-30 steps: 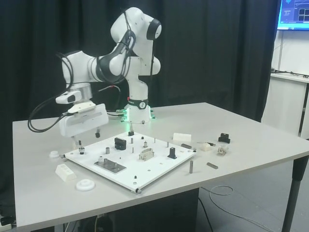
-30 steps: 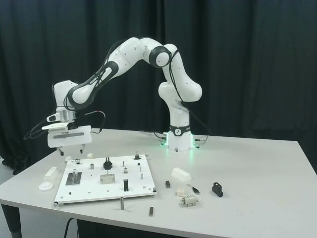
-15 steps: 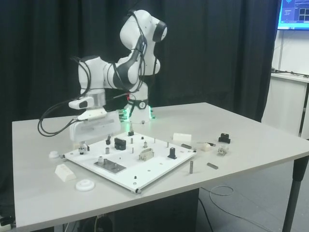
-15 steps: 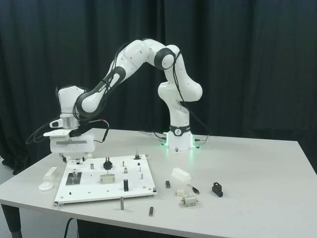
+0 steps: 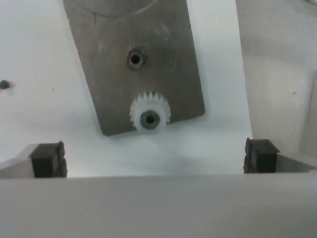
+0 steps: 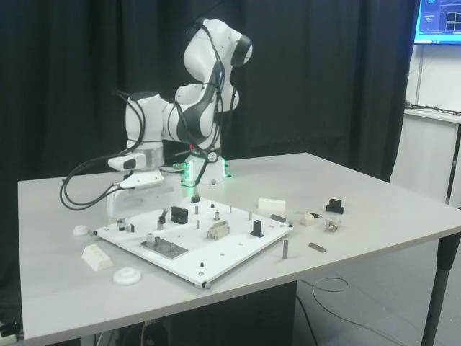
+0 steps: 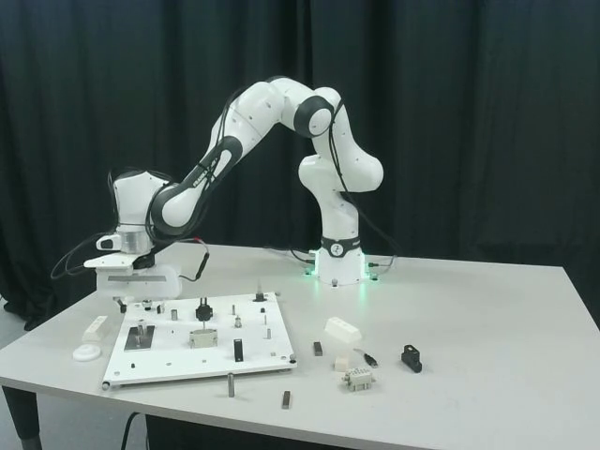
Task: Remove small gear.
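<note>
I work in a robotics lab, not a home or shop; black curtains (image 7: 469, 122) hang behind me from wall to wall; my base is bolted to a plain grey table (image 7: 487, 319), with a green light glowing at its foot; a white assembly board (image 7: 202, 347) studded with pegs and small fixtures lies before me, loose machined parts scattered round it; cables (image 6: 328, 288) trail beneath the table; a lit monitor (image 6: 438, 21) hangs in the corner above a white cabinet (image 6: 431, 151).
</note>
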{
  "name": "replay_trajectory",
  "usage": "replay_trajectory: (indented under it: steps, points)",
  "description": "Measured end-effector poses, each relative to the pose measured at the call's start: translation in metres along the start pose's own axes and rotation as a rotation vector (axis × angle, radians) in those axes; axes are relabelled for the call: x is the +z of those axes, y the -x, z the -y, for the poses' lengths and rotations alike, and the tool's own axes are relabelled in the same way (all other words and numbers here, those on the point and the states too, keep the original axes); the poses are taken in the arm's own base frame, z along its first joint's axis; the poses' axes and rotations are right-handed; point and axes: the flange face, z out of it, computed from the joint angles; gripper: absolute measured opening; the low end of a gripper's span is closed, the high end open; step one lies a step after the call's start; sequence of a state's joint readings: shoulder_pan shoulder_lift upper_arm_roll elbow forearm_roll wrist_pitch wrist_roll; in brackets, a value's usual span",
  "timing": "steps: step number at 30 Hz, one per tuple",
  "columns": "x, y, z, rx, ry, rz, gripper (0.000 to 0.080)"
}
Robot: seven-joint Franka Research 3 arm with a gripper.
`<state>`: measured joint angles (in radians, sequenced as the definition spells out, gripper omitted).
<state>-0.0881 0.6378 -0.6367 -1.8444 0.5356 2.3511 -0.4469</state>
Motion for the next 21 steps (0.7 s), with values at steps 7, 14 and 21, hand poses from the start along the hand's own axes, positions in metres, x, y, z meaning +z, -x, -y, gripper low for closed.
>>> replay_trajectory:
  steps: [7,14,21]
  points:
    - [0.006,-0.001,0.002,-0.005,0.014,-0.005,0.0800]
    - [0.013,-0.001,0.005,-0.013,0.023,-0.008,0.0800]
    - [0.020,-0.002,0.010,-0.022,0.031,-0.013,0.0800]
